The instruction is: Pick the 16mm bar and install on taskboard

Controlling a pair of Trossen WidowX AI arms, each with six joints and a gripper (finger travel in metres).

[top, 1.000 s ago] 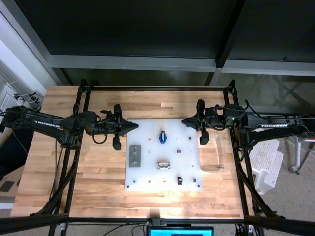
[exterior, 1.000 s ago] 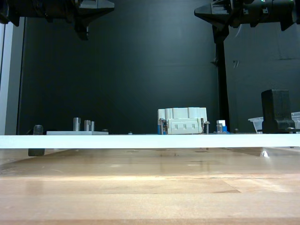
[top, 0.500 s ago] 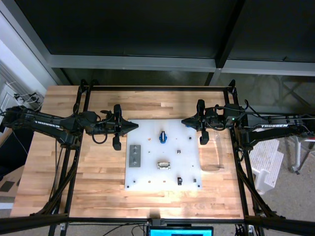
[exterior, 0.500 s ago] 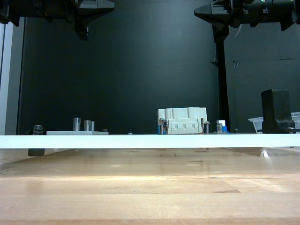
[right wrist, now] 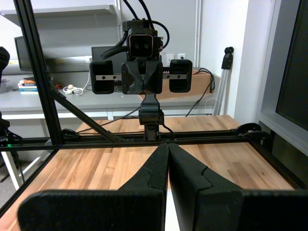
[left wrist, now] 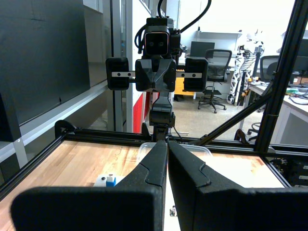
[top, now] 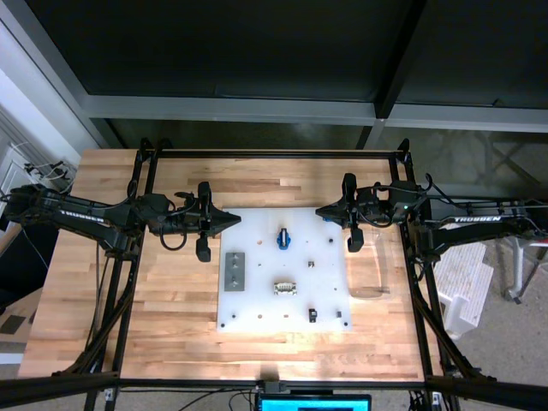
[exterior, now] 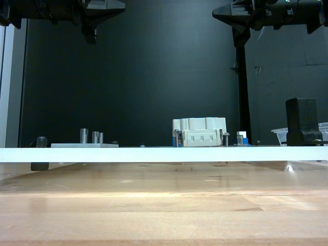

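While both arms hang high over the bench [top: 171, 325], neither one's holding anything. The left fingers [top: 237, 222] are pressed together and empty, up over the far left corner of the white board [top: 257, 321]. The right fingers [top: 319, 211] are pinched closed and empty too, near its far right corner, tips facing the left ones. As for the 16mm bar, three short metal pegs [exterior: 95, 137] stand upright in a grey block [top: 235, 272] by the board's left edge, can't tell which one it is. A clear tub [top: 377, 265] sits just off the board's right edge.
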